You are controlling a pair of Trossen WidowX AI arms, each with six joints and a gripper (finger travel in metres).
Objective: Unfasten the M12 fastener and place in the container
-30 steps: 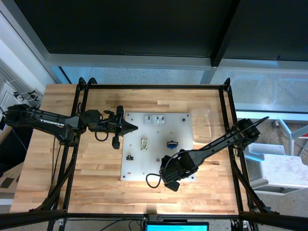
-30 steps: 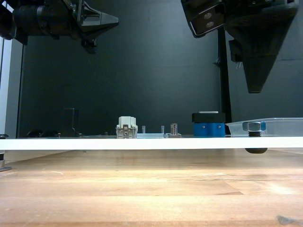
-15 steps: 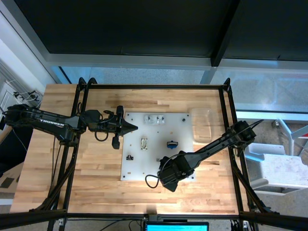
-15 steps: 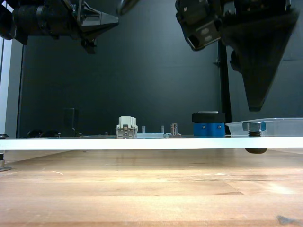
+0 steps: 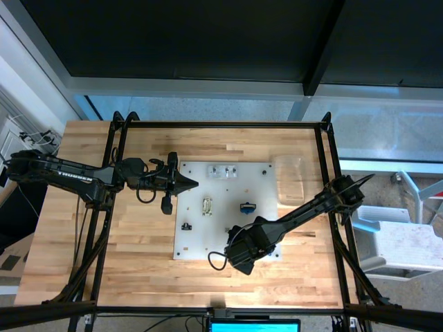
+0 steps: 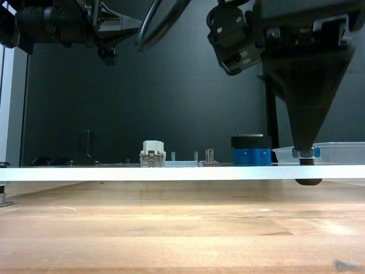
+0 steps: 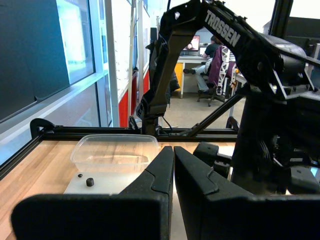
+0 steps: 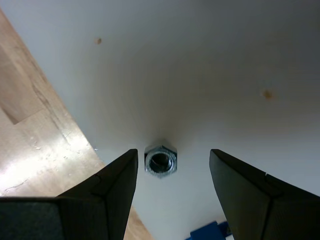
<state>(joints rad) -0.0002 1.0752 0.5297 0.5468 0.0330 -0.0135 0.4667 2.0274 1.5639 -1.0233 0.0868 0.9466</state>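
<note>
At the board's [image 5: 197, 242] near right edge the right gripper [image 8: 172, 151] hangs open astride the nut [image 8: 160, 162], on its stud [image 6: 307, 161], not in the tub [image 5: 279, 181]. Off-centre between the fingers [image 8: 115, 185], it could slip when they close. The left gripper [image 5: 192, 184], pinched shut, hovers at the board's left edge.

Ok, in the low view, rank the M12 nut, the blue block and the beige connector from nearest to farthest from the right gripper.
1. M12 nut: on its stud, directly under the open right gripper.
2. Blue block: to its left.
3. Beige connector: farther left, mid-board.
Left gripper hangs parked, high at left.
</note>
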